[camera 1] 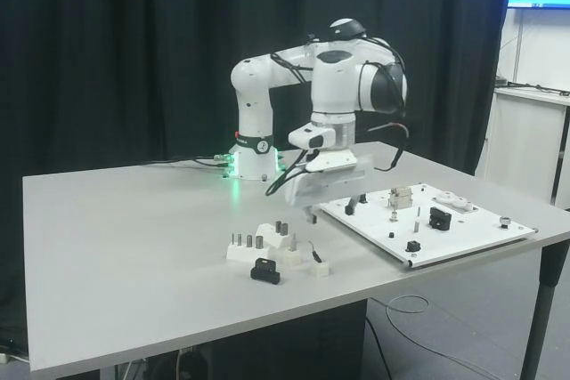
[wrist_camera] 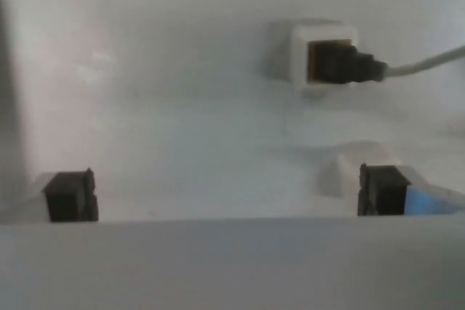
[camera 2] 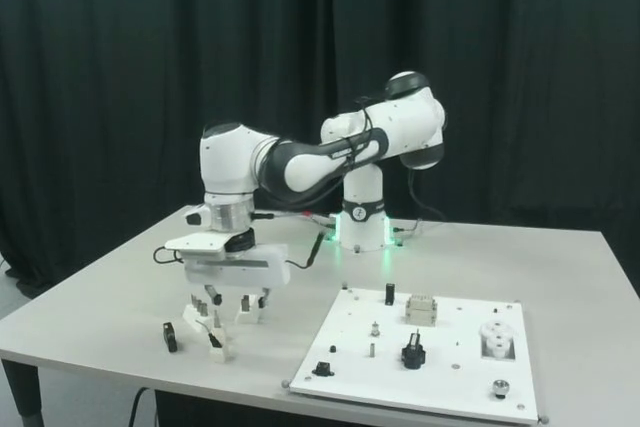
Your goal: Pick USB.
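while i'm hovering above the table (camera 1: 116,220), my gripper (wrist_camera: 225,197) is standing wide apart and holding nothing. i'm judging this as the approach step. the usb plug (wrist_camera: 341,63) is sitting in its white socket block (wrist_camera: 320,54) on the table near the holders, white cable (wrist_camera: 429,62) trailing off. next move: i'm needing to shift over it, line up, drop. nearby: white holder blocks (camera 1: 263,242), black part (camera 1: 264,270), white board (camera 1: 445,229). nothing's blocking; the cable may drag.
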Controlling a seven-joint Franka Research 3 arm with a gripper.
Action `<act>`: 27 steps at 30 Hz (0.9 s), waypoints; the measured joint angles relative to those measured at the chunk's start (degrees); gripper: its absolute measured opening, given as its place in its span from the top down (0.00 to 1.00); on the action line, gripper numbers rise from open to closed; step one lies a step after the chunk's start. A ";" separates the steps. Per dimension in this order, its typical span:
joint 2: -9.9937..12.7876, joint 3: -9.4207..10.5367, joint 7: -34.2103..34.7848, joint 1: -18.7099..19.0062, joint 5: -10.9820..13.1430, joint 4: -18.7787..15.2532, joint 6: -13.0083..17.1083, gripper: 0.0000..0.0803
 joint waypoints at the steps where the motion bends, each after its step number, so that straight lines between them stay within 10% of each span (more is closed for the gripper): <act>1: 0.04 0.11 -0.13 -0.33 0.07 0.08 0.01 0.00; 27: 0.37 5.99 -1.57 -12.88 2.21 10.60 1.06 0.00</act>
